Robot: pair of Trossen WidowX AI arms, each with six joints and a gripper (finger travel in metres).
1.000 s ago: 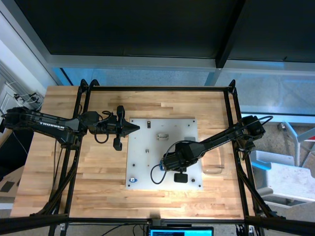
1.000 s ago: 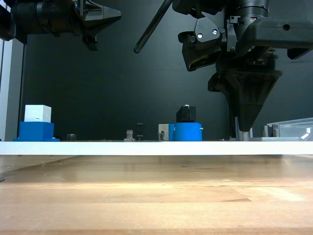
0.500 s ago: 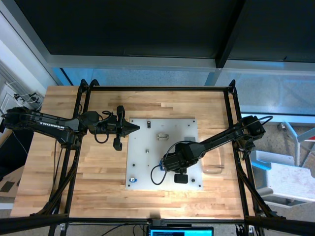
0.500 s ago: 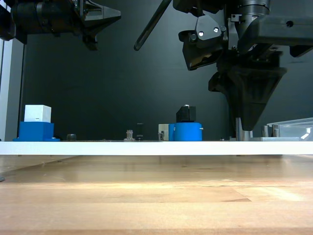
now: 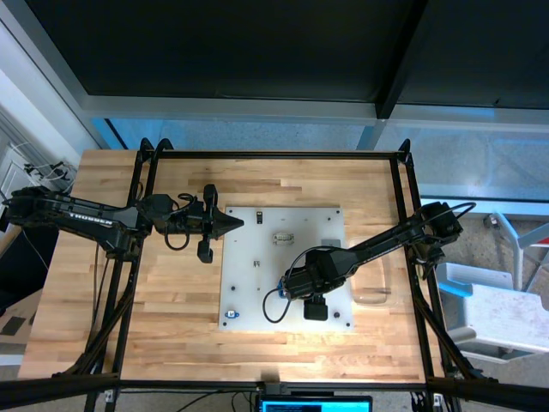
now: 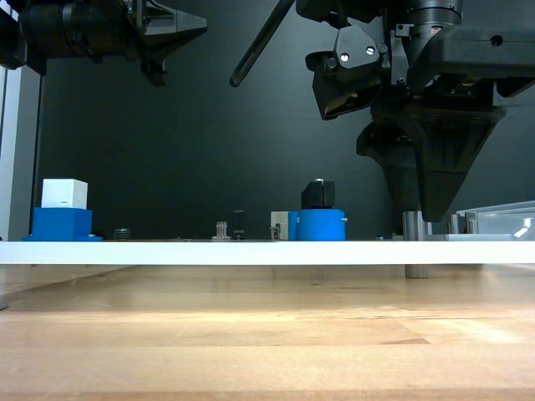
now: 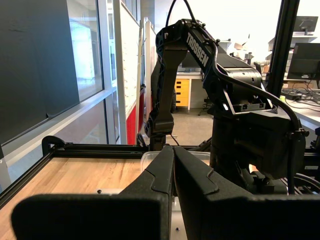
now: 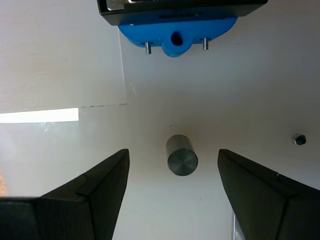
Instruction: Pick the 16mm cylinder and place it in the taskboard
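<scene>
The bench (image 5: pixel 171 335) carries the taskboard (image 5: pixel 257 292) at its middle, so both my arms can reach it from their edges. My left gripper (image 5: pixel 236 222) hangs high over the board's left edge with its fingers pressed together and nothing between them; I judge it is parked there, out of the working arm's way. My right gripper (image 6: pixel 422 213) points straight down over the near right part of the board, fingers spread wide to either side of the 16mm cylinder (image 8: pixel 181 156) and touching it on neither side. The cylinder stands upright, near a blue fitting (image 8: pixel 176 35). In the low view its lower end shows beneath the plate, so I take it to be seated in its hole, and the open fingers leave room to lift away without tipping it.
</scene>
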